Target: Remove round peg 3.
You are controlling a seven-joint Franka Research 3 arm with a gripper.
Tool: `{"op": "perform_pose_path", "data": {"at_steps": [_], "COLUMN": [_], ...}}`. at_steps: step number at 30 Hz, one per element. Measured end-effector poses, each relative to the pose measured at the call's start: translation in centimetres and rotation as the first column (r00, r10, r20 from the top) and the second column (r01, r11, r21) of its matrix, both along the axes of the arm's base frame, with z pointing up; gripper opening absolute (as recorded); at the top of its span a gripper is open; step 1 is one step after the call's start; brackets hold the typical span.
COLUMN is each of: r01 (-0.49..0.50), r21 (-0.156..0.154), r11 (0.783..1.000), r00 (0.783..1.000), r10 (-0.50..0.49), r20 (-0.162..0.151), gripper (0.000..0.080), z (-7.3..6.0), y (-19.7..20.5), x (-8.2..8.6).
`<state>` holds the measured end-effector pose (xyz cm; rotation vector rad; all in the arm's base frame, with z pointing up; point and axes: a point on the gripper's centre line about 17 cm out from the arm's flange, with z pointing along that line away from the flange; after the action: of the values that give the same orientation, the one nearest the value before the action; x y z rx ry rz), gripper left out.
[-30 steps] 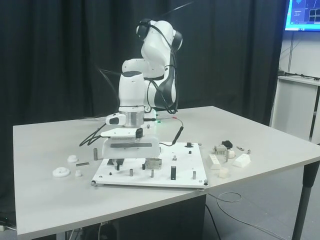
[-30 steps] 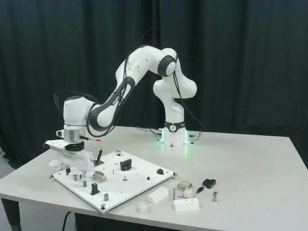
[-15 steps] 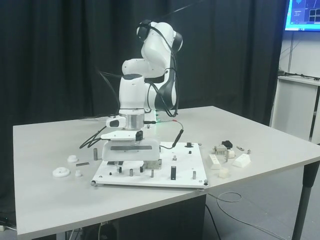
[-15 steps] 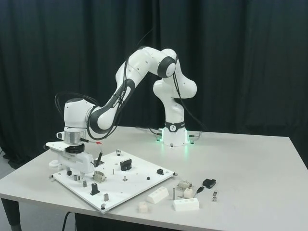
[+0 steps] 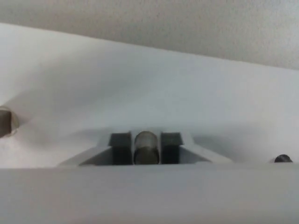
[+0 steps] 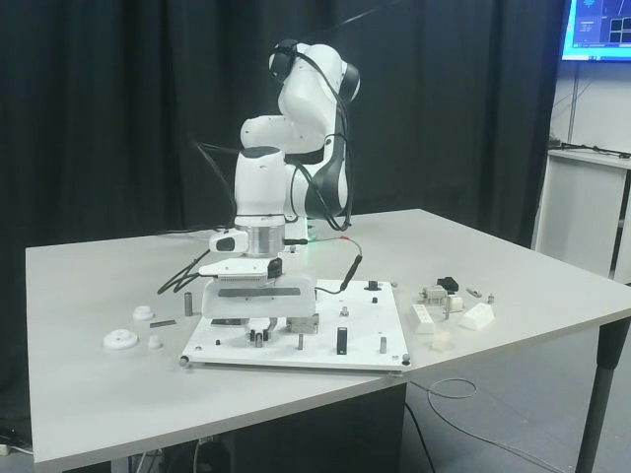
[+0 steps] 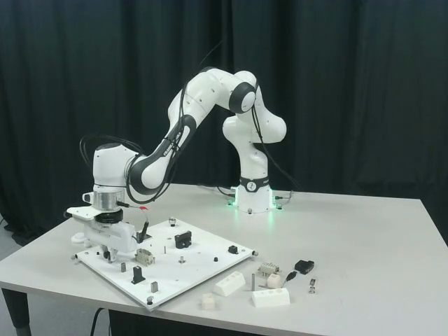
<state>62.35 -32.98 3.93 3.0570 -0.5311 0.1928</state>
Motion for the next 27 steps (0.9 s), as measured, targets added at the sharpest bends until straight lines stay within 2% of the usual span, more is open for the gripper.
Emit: {"op": "perform_pose_path", "data": {"at_steps": [1,2,3,19,24,27], "r01": [0.000,0.000,0.000,0.000,0.000,-0.002], "r21": [0.000,0.000,0.000,0.003,0.009,0.015], "r11": [1.000,1.000,1.000,1.000,1.000,1.000], "r00": [1.000,1.000,1.000,1.000,1.000,1.000], "r10": [0.000,0.000,0.000,0.000,0.000,0.002], "r20": [0.000,0.001,0.001,0.000,0.000,0.000], "gripper": [0.0418,0.0218,0.0104,0.0104,0.0104,0.0100], "z": [0.0,0.0,0.0,0.2,0.9,1.8], "y": [0.0,0.0,0.0,0.0,0.0,0.0], "x": [0.0,0.0,0.0,0.0,0.0,-0.1]}}
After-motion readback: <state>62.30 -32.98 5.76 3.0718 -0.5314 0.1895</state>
